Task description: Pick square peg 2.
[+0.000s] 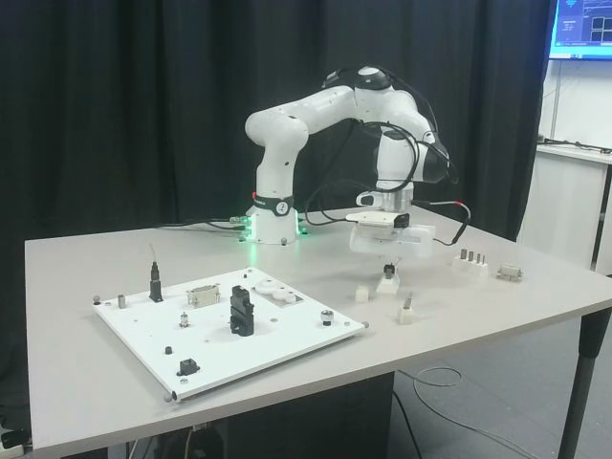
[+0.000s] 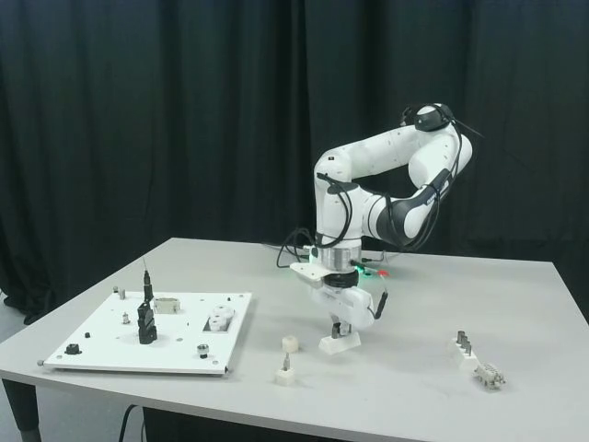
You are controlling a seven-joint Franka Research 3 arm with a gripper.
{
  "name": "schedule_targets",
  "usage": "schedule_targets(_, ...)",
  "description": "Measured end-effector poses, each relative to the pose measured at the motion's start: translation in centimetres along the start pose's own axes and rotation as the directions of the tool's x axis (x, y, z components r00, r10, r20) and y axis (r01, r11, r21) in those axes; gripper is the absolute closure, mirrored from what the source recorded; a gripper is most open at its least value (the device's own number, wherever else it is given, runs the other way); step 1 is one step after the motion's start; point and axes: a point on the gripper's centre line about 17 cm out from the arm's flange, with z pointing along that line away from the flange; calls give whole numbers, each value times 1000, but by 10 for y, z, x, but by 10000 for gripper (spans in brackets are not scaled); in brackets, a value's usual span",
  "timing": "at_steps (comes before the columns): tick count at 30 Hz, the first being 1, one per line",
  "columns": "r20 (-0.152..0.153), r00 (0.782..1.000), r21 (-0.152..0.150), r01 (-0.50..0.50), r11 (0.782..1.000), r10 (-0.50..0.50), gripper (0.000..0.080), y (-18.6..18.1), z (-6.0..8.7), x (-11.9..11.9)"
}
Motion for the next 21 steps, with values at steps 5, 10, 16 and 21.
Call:
schedule_targets(5,-3,1000,5,-1,1000,1,726,-2,-3,1)
schedule_targets(10,-2,1000,13,0,1000,0,726,-4,-10,2)
schedule_targets(16,4,1000,14,4,1000,-4,727,-4,-22,1)
schedule_targets(21,13,1000,9,2,1000,-2,727,-3,-32,0)
